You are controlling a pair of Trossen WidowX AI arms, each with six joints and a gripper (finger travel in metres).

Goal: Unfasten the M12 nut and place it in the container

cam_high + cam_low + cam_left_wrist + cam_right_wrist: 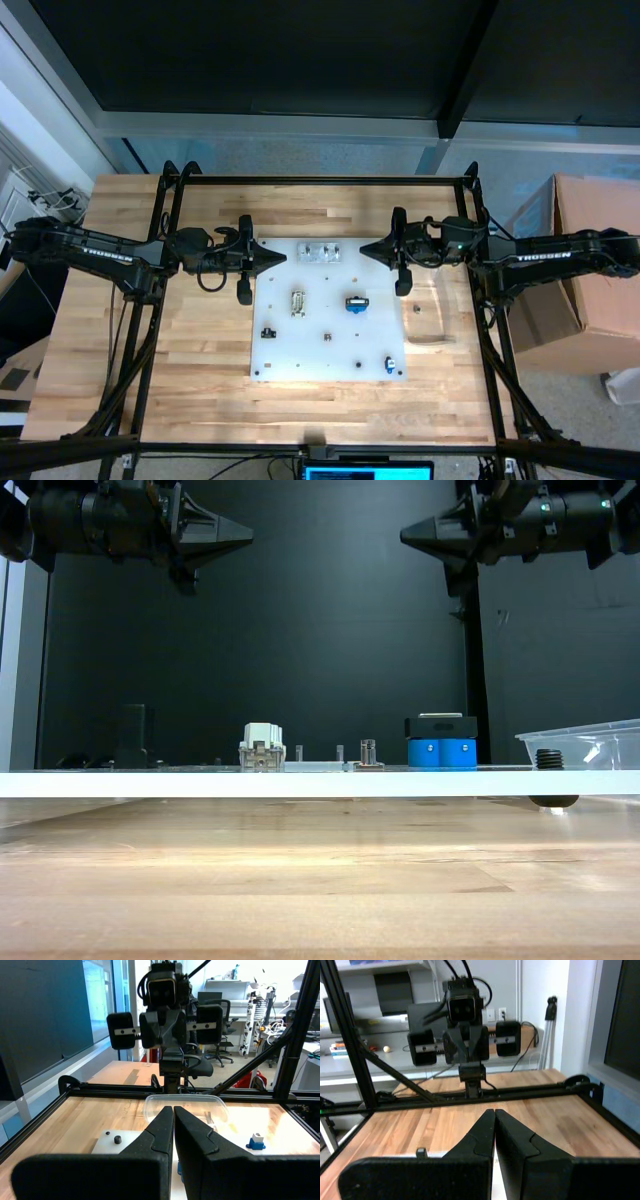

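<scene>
Two grippers, both pinched fully closed on nothing: right gripper [363, 249] hovers above the white board's [300, 350] far right edge, left gripper [282, 258] above its far left. One stud [548, 759] stands bare, ribs showing. One small silver nut [418, 309] lies free in the single clear container [440, 341] just right of the board.

The small silver nut [418, 309] lies free inside the clear plastic container [441, 342], off its stud. The container sits on the counter against the white board's right edge, below the closed right gripper [363, 248] and towards the near side of it, and well apart from the closed left gripper [284, 258], which hangs over the board's far left part. The short black ribbed stud [548, 759] stands upright and bare, its ribs showing, low beneath the right gripper's height and nearer the counter's front edge.
</scene>
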